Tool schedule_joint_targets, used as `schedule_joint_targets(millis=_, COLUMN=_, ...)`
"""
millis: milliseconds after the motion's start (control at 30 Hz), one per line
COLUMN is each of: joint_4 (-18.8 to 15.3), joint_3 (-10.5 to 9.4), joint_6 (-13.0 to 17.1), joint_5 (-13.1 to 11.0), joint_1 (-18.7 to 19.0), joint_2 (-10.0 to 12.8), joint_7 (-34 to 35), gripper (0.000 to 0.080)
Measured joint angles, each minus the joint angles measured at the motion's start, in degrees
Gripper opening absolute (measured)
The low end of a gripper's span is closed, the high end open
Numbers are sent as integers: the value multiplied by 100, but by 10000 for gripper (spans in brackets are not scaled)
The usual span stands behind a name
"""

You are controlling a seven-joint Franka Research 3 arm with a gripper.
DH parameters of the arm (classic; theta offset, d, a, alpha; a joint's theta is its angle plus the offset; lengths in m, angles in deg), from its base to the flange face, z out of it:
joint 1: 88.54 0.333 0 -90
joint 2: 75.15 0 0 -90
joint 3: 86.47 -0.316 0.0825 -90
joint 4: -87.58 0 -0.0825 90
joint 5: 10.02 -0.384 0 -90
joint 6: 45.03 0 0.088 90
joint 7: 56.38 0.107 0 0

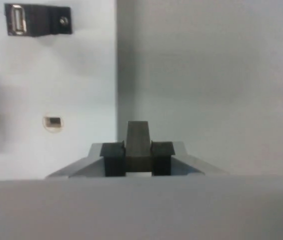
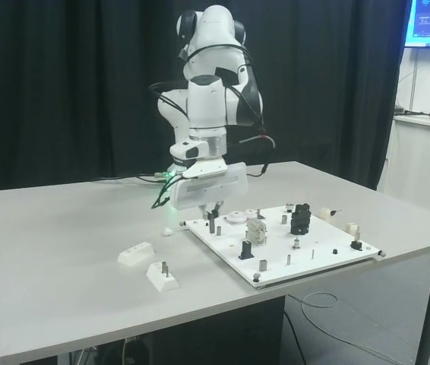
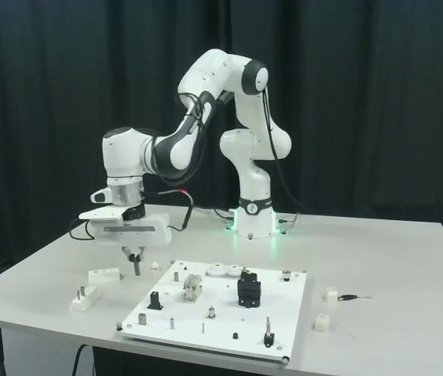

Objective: Insert square peg 3.

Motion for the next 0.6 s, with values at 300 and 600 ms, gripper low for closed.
schedule_joint_targets(millis=300, joint_4=-207, joint_3=-5, joint_6=392, joint_5=0, joint_1=293, joint_2=4, joint_7=359, gripper=106)
schedule_joint_targets(millis=600, joint_4=-323, joint_3=-5, joint_6=514, joint_5=10, joint_1=487, joint_2=14, joint_7=785, gripper=106)
